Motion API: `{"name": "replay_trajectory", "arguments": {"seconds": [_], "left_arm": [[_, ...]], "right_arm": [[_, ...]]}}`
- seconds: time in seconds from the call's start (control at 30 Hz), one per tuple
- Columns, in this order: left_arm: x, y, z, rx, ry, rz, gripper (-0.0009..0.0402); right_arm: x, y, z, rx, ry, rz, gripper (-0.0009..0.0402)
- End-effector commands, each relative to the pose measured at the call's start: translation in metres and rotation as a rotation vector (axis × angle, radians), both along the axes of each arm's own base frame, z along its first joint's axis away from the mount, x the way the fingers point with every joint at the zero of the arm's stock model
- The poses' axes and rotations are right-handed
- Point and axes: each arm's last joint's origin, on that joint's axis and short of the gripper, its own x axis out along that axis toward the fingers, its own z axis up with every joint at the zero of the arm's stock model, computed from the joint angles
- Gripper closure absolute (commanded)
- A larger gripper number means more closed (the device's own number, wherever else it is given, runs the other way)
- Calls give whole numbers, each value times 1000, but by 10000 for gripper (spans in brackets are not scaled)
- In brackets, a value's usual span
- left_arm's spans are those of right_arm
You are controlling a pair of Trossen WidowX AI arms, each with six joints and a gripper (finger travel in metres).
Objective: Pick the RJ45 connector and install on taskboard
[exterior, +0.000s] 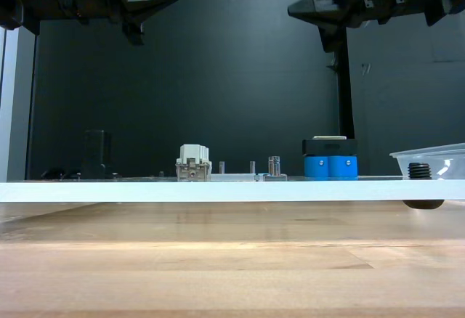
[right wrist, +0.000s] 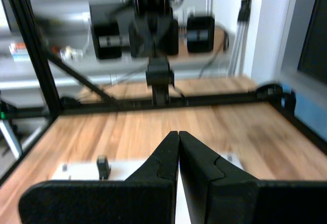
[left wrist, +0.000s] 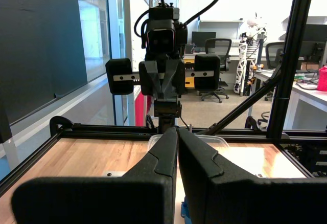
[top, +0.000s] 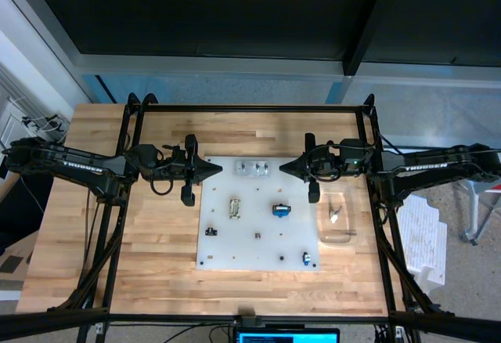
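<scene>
High view: RJ45 connector (top: pixel 335 216), long axis near-to-far, in tray (top: pixel 337 243); left claw (top: pixel 219 169), right claw (top: pixel 283 167) closed above taskboard (top: pixel 235 241).

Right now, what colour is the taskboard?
Taskboard: white, best in the high view; left gripper and right gripper hover shut above it.

Wooden plank table (top: pixel 94 225): butcher-block surface, light grain. Black metal frame (top: pixel 250 109) bounds table on all sides, with diagonal braces at left and right. Clear rectangular plastic tray (top: pixel 338 237) lies flat on right half of table; its wall also shows in low view (exterior: pixel 429 157). Lit blue screen (top: pixel 287 334) at near edge. White sheet (top: pixel 423 237) on floor, right of table. Office chair (left wrist: pixel 217 47) and desks in room beyond.
</scene>
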Motion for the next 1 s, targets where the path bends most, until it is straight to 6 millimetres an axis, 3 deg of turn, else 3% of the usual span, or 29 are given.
{"name": "replay_trajectory", "arguments": {"seconds": [0.03, 0.73, 1.0], "left_arm": [[0, 0, 0, 0, -1, 0, 393], [0, 0, 0, 0, 0, 0, 393], [0, 0, 0, 0, 0, 0, 393]], "right_arm": [[-4, 0, 5, -3, 79, 2, 393], [-46, 4, 48, 4, 514, 41, 393], [-63, 6, 55, 7, 662, 50, 393]]}}
